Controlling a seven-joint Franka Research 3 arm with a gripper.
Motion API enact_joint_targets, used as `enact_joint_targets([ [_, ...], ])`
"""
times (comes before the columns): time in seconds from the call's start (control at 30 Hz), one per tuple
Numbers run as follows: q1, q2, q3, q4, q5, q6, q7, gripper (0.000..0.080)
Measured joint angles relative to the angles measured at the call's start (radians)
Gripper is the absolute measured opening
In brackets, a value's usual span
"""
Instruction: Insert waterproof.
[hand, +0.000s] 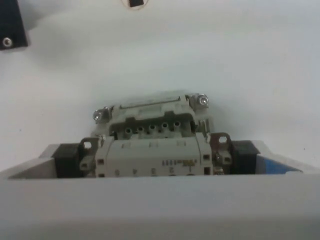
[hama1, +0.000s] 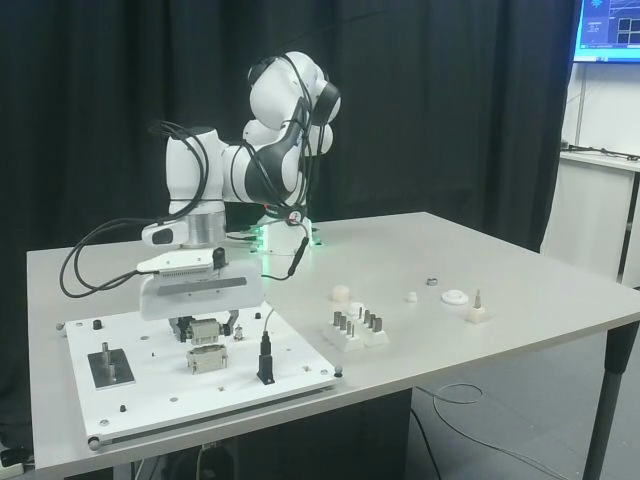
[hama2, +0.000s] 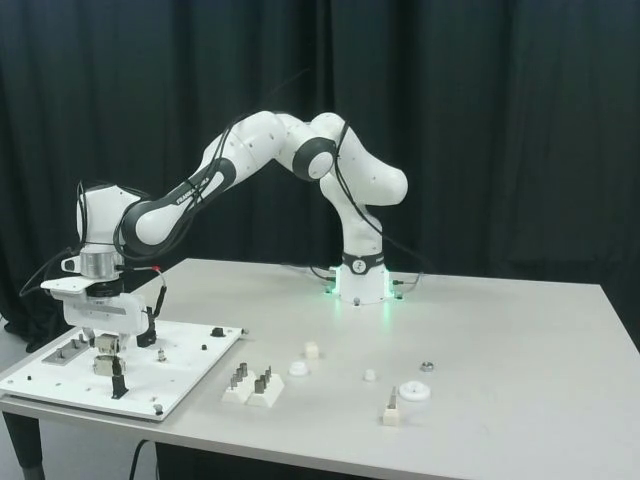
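My gripper is shut on the grey waterproof connector plug, with a black fingertip on either side of it. In the wrist view the matching grey socket, with a row of pin holes and corner screws, lies just beyond the plug on the white board. In the first room view the gripper hangs close above the socket, near the middle of the board. In the second room view the gripper is over the board at the table's left end.
A black upright part stands on the board beside the socket, and a grey block with a peg on the other side. Off the board lie white peg blocks and small white parts on the grey table.
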Motion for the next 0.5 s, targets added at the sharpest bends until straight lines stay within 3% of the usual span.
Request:
enact_joint_targets([
  [0.5,-0.004,0.038,0.0,0.045,0.008,-0.016,-0.001,0.0623],
])
